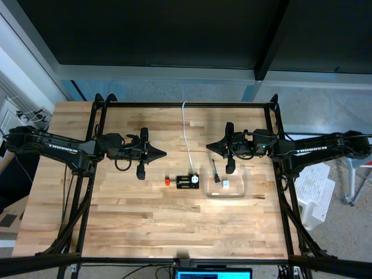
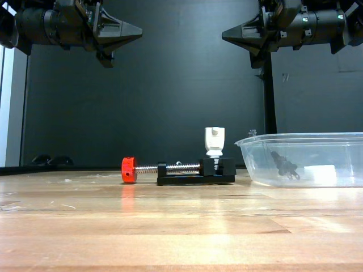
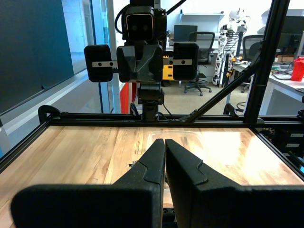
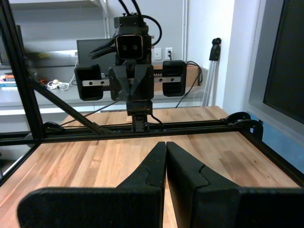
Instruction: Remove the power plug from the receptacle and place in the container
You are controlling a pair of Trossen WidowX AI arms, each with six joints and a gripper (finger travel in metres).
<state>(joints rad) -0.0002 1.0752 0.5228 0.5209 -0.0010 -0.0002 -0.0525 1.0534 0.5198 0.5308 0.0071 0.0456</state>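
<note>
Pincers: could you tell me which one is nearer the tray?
The right pincer, shut, high above the table just behind the tray. The left pincer, also shut, hangs farther off, by the knob end of the receptacle.

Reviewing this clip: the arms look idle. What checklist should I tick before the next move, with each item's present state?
1. power plug out of the receptacle: ok.
2. Plug inside the container, near the wall that faces the receptacle: ok.
3. left gripper shut, holding nothing, raised high above the table: ok.
4. right gripper shut, holding nothing, raised high: ok.
5. Receptacle upright on the wood, white cable running to the far edge: ok.
</note>
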